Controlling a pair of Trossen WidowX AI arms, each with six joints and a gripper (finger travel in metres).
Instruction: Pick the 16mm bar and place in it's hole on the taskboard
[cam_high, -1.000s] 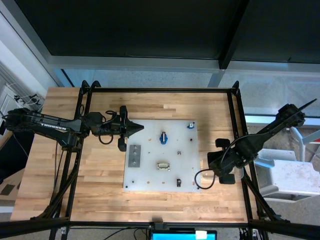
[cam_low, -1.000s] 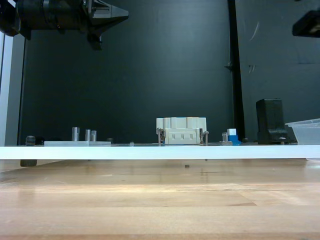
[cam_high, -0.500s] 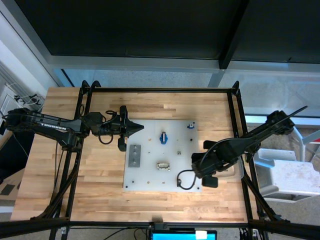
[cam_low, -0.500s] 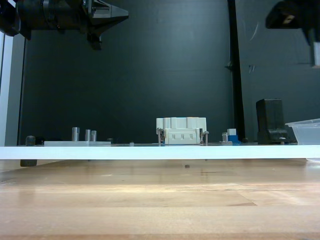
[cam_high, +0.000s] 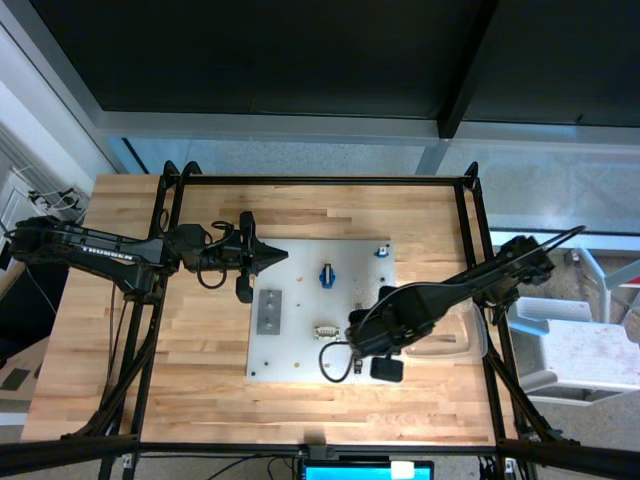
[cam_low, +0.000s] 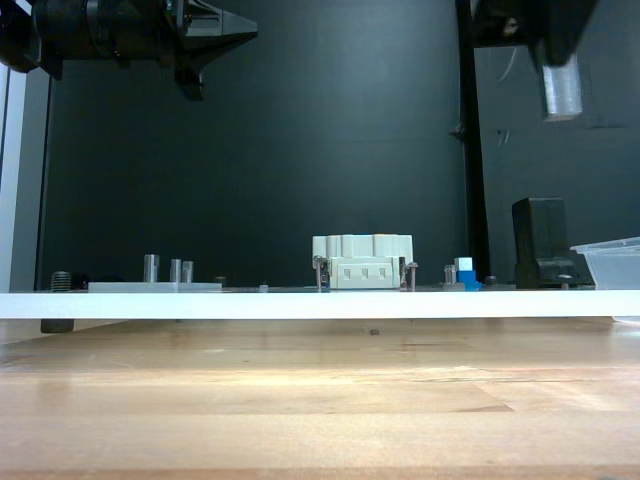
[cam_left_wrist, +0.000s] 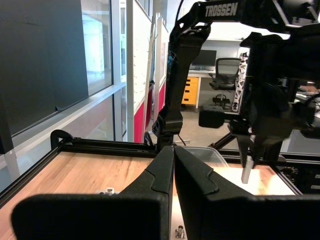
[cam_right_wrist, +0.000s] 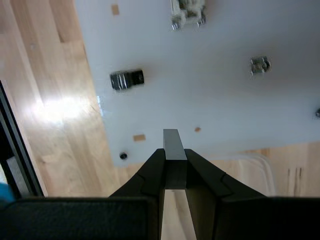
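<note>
My right gripper (cam_right_wrist: 174, 153) is shut on the 16mm bar (cam_right_wrist: 171, 142), a short grey metal bar that sticks out past the fingertips. In the low view the bar (cam_low: 562, 88) hangs upright, high above the right part of the white taskboard (cam_low: 300, 303). From above, the right gripper (cam_high: 366, 332) is over the board's (cam_high: 300, 355) near right area. The grey block (cam_high: 270, 310) with its upright pegs (cam_low: 150, 268) lies at the board's left. My left gripper (cam_high: 281, 255) hovers shut and empty over the board's far left corner, with the held bar (cam_left_wrist: 247, 171) visible ahead of it.
A white connector (cam_high: 326, 332) sits mid-board, a blue part (cam_high: 327, 275) behind it and a black block (cam_right_wrist: 127, 79) near the front edge. A clear plastic bin (cam_high: 467, 345) stands on the table just right of the board. The black frame rails border the table.
The right arm has swung left from beside the board at the bin to over the board's near right part, carrying the bar. The left arm has stayed still.
</note>
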